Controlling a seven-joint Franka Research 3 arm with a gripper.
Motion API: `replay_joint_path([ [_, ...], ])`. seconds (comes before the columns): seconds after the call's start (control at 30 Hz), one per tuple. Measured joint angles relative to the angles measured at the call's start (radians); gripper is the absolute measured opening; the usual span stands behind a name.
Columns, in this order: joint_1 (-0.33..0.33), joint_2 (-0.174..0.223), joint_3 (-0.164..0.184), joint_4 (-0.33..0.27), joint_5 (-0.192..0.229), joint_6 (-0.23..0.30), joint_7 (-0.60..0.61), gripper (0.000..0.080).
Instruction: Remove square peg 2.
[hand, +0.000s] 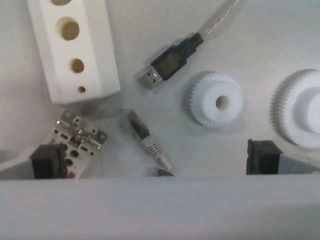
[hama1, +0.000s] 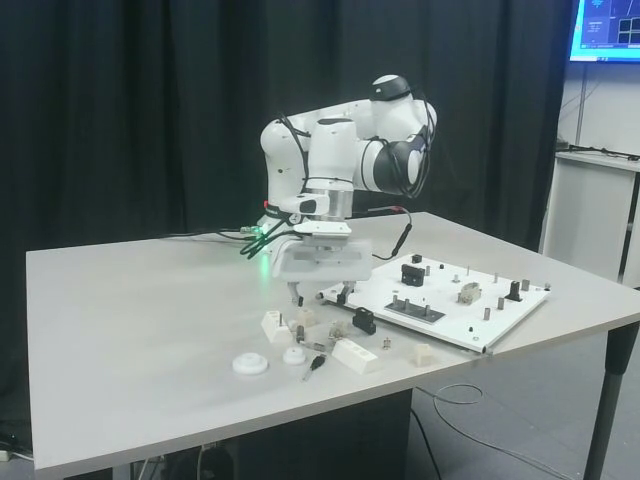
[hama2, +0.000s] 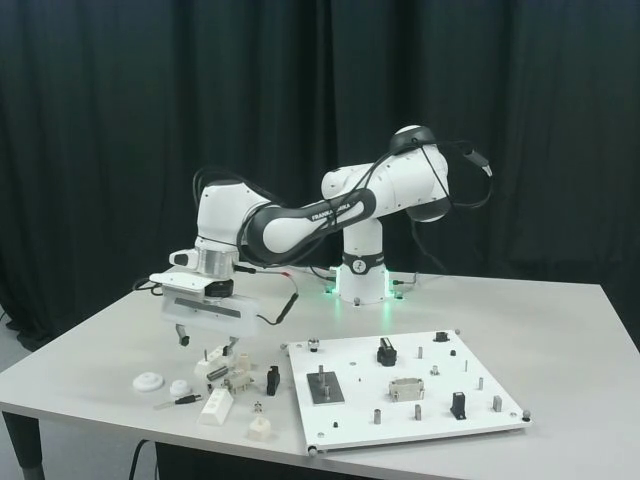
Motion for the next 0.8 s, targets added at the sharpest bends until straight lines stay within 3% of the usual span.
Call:
replay_joint_path([
  [0.8, -0.043, 0.006, 0.001, 0.044, -0.002, -0.017, 0.059, 0.0800],
])
